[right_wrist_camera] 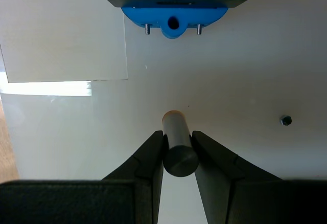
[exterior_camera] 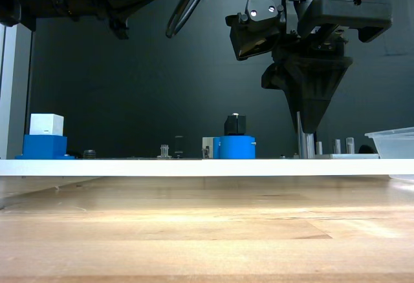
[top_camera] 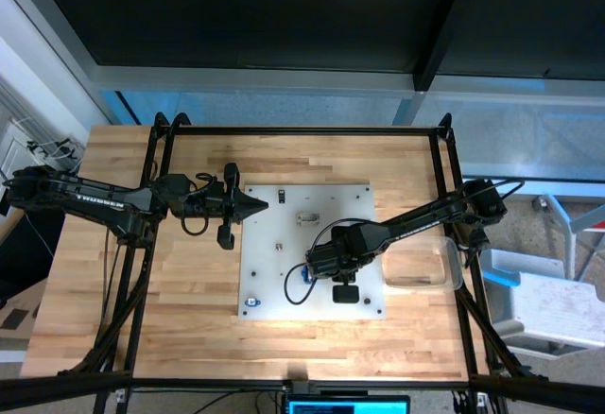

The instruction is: Pick the 16mm cylinder and place it in the taskboard

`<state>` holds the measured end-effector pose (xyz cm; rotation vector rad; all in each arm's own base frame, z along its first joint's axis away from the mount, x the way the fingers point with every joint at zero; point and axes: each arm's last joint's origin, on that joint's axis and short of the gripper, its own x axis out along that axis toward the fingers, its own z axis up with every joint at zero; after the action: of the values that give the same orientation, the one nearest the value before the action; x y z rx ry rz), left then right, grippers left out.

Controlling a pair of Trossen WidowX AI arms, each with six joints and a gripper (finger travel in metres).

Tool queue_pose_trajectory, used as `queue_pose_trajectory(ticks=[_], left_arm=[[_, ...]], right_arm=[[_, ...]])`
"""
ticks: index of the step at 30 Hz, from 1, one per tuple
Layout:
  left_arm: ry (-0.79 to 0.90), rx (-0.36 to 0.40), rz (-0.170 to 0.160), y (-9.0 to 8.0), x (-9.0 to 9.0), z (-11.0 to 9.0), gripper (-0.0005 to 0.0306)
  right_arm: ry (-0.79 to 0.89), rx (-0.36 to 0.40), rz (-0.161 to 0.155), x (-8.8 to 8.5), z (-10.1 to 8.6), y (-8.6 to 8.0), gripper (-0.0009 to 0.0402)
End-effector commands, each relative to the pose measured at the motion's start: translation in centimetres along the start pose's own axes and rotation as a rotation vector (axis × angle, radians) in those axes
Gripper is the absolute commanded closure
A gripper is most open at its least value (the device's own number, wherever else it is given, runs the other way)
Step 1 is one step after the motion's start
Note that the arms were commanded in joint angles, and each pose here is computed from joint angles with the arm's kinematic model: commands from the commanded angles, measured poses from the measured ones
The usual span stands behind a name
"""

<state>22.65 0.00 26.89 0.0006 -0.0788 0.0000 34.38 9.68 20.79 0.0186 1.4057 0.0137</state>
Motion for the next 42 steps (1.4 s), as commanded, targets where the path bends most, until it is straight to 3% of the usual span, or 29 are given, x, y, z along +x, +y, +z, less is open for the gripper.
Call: queue_pose_trajectory(ticks=[1, 42], left_arm=[[0.000, 0.000, 0.000, 0.0, 0.0, 0.0, 0.0300], [0.000, 0.000, 0.000, 0.0, 0.0, 0.0, 0.0300]], right_arm=[[-0.004, 0.000, 0.002, 0.1, 0.0, 0.0, 0.0375], [0.001, -0.025, 0.001, 1.6, -0.7, 0.0, 0.0375]])
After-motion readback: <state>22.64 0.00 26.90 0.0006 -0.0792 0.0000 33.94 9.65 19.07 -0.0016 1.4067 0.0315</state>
